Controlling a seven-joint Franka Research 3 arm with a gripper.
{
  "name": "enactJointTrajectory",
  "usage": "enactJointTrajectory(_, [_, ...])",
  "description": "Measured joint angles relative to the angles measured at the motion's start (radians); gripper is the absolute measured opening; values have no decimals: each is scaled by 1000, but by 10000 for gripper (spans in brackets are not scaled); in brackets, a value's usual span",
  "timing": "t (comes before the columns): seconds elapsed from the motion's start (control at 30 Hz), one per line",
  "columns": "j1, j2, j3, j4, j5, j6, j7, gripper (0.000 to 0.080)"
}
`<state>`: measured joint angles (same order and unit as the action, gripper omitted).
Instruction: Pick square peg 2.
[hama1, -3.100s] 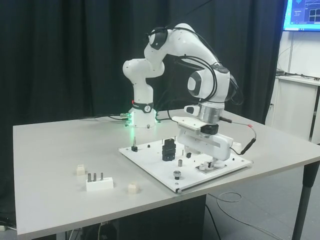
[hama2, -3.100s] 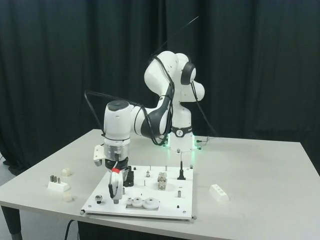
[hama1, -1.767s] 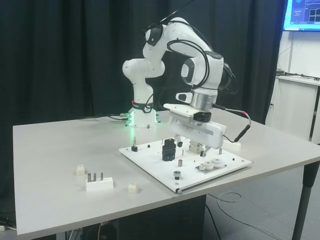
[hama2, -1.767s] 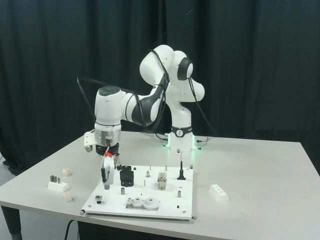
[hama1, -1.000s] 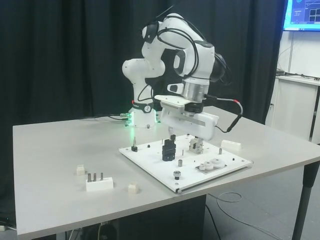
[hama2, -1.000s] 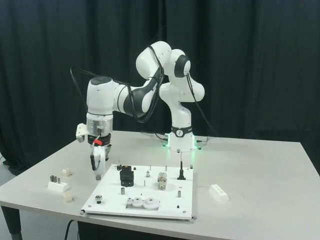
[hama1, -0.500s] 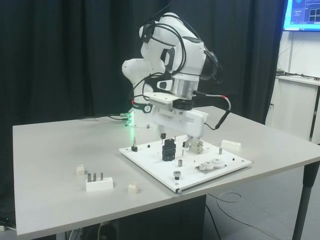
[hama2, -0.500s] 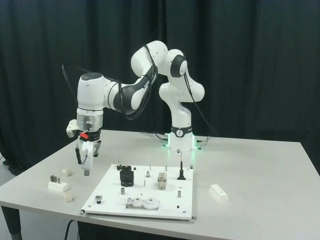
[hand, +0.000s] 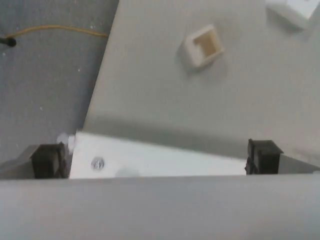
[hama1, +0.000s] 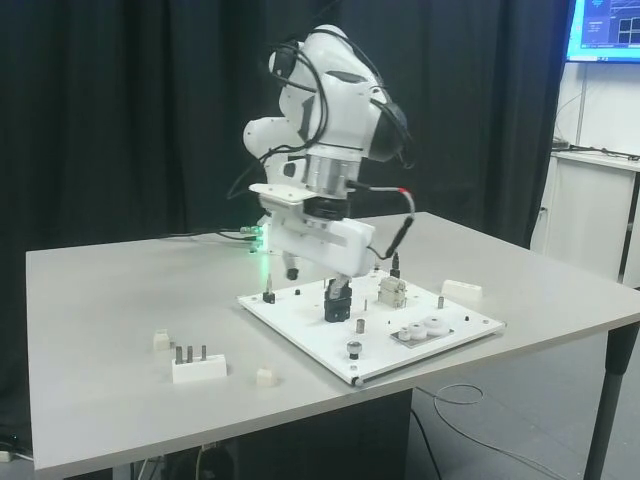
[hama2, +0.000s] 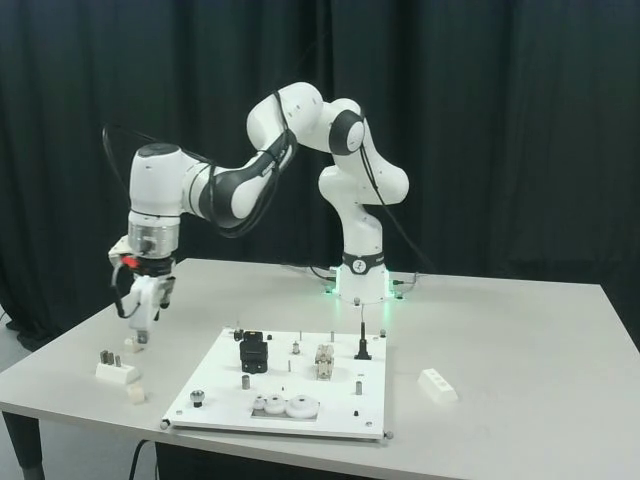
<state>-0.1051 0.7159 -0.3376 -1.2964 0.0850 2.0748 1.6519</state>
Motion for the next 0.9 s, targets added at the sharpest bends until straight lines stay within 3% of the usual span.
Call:
enactJointTrajectory(0.4, [-58, 2, -5, 0, 27, 37, 42, 800])
enactJointTrajectory(0.9, [-78, 18, -52, 0, 30, 35, 243, 800])
